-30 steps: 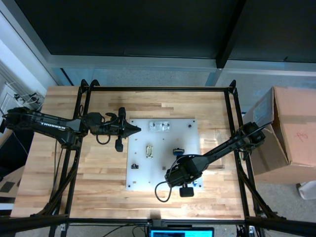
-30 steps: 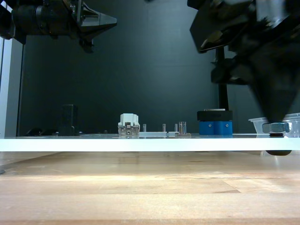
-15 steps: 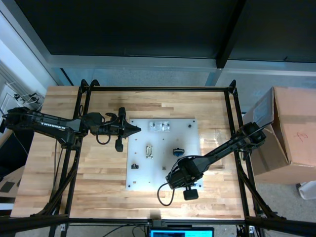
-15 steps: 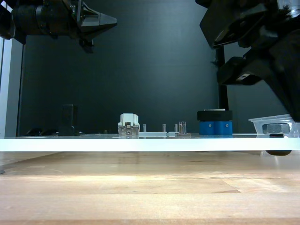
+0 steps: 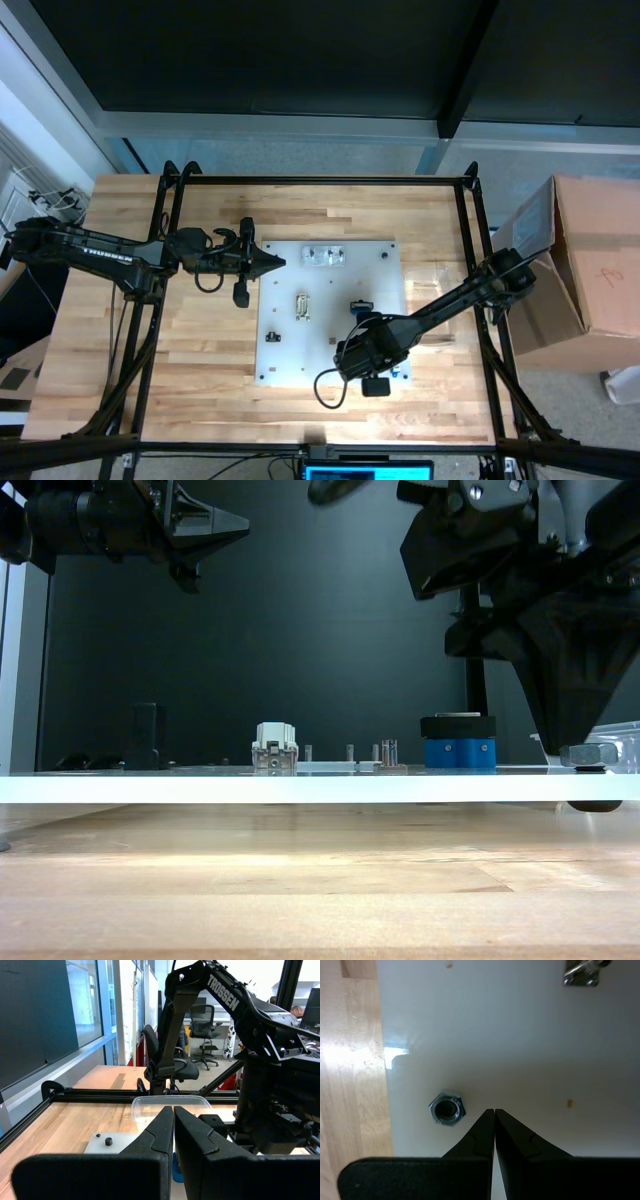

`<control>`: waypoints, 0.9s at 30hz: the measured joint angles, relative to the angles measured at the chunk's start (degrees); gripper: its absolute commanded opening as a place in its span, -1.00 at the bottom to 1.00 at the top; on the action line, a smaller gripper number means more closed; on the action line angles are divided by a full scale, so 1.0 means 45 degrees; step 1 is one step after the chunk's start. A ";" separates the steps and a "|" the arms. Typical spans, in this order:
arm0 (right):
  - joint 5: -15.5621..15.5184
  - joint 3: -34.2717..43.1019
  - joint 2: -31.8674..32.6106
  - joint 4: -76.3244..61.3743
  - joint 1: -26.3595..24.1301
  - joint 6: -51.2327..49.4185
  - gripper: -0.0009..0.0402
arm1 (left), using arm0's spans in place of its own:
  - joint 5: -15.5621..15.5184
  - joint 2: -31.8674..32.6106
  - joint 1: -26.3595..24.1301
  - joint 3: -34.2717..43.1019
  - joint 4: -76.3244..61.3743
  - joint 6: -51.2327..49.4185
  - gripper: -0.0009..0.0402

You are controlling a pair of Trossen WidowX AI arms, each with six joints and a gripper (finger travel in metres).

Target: Pick the M12 nut and place it on its threads and fasten

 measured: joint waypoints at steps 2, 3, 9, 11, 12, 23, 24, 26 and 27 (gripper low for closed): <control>-0.0034 0.0000 0.0029 0.0044 0.0019 0.0039 -0.96 | 0.0000 0.0000 0.0000 -0.0005 0.0000 0.0000 -0.96; -0.0039 0.0000 0.0029 0.0034 0.0024 0.0044 -0.96 | 0.0000 0.0000 0.0000 -0.0005 0.0000 0.0000 -0.96; -0.0772 0.0000 0.0005 -0.0073 0.0053 0.0078 -0.96 | 0.0000 0.0000 0.0000 0.0000 0.0000 0.0000 -0.96; -0.1389 0.0000 0.0005 -0.0053 0.0068 0.0073 -0.96 | 0.0000 0.0000 0.0000 -0.0005 0.0000 0.0000 -0.96; -0.1943 0.0000 0.0005 0.0010 0.0068 -0.0029 -0.96 | -0.0005 0.0000 0.0000 0.0000 0.0000 -0.0005 -0.96; -0.2943 0.0000 -0.0204 -0.0160 0.0063 -0.0845 -0.96 | 0.0000 0.0000 0.0000 0.0000 0.0000 0.0000 -0.96; -0.2671 0.0000 -0.0204 -0.0175 0.0073 -0.0753 -0.96 | 0.0000 0.0000 0.0000 -0.0005 0.0000 0.0000 -0.96; -0.2079 0.0000 -0.0233 -0.0204 0.0078 -0.0563 -0.96 | 0.0000 0.0000 0.0000 0.0000 0.0000 0.0000 -0.96; -0.1875 0.0000 -0.0253 -0.0262 0.0083 -0.0510 -0.96 | 0.0000 0.0000 0.0000 0.0000 0.0000 0.0000 -0.96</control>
